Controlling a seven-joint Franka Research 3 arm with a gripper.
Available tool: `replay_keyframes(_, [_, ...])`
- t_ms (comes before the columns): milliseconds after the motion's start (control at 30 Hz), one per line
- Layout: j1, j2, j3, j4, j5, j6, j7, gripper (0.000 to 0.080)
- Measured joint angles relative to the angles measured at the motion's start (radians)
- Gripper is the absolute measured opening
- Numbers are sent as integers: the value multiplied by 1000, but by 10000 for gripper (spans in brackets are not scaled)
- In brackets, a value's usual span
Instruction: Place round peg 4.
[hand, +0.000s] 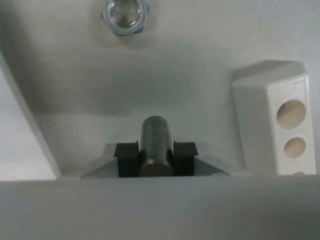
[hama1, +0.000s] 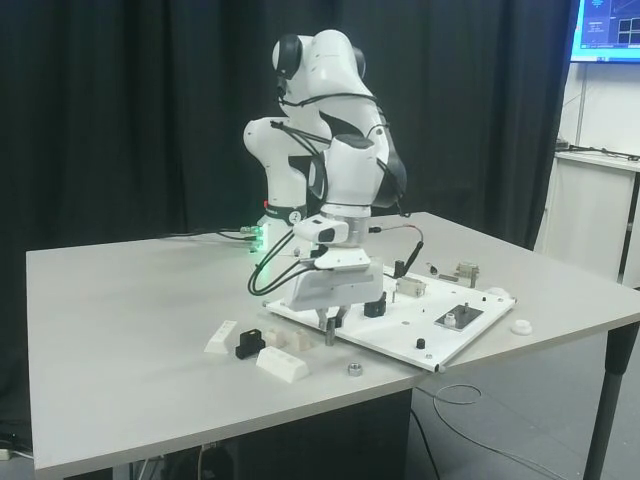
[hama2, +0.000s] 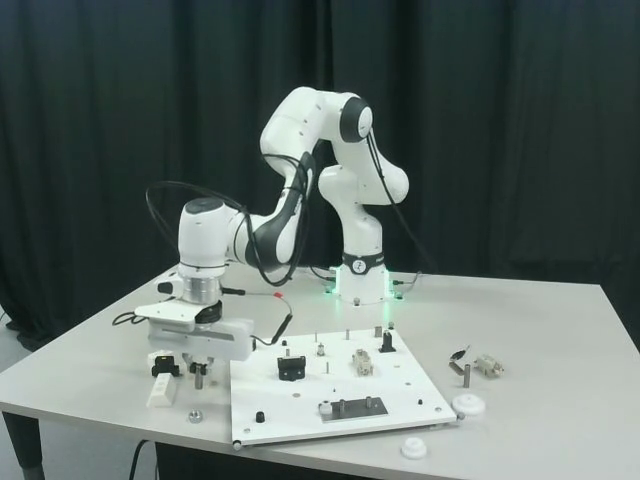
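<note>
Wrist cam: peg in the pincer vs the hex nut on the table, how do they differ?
The round peg is a dark solid cylinder; the hex nut is a pale six-sided ring with an open bore. The peg is clamped between the black pads of the pincer; the nut lies loose and flat on the grey table, clear of the pincer. Both look metallic.

My room is evenly lit against black curtains. My wrist picture looks soft, perhaps defocused, with shadow beneath my gripper (hand: 155, 159).
</note>
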Motion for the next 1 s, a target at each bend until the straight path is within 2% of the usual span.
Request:
replay_keyframes(400, [-21, 46, 0, 40, 59, -8, -43, 144])
replay_keyframes(1000, [-27, 77, -1, 75, 95, -43, -77, 144])
